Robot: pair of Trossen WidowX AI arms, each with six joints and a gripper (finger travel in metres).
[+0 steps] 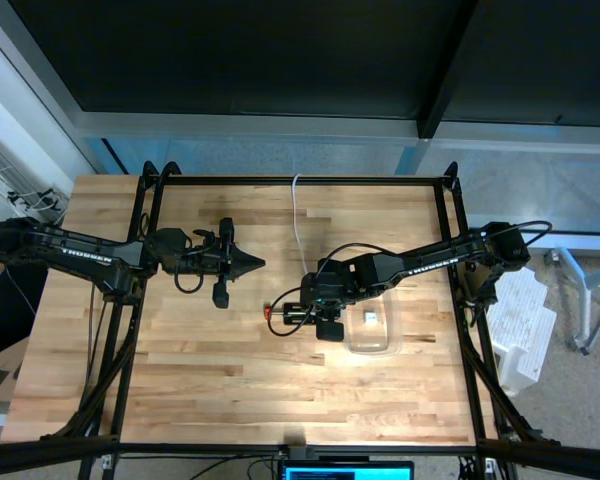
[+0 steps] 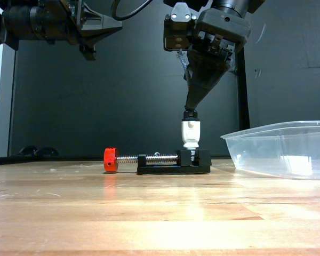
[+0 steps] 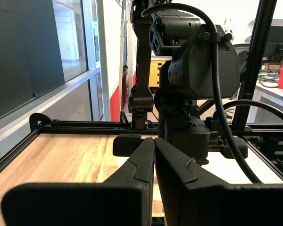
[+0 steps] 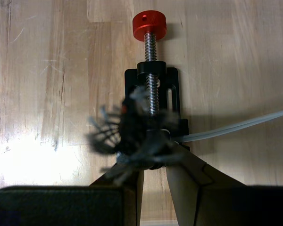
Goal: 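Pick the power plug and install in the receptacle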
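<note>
We see the left gripper (image 3: pixel 153 143) empty, tips touching, in its wrist view, raised over the pale wooden table's (image 1: pixel 210 370) left, while only the low view shows the right gripper (image 2: pixel 190 109) pinching the tiny dark blocky power plug (image 2: pixel 190 114) atop the white-faced clamped receptacle (image 2: pixel 190 133).

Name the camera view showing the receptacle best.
Low view: the receptacle shows whole, beneath the right claw gripping the power plug. High view: arm mostly covers it. Right wrist: claw hides its socket. Left wrist: absent. The left claw hovers shut, far left.

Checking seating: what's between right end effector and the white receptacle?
Low view: only the tiny dark blocky plug, gripped by right end effector; left end effector hovers at left.
</note>
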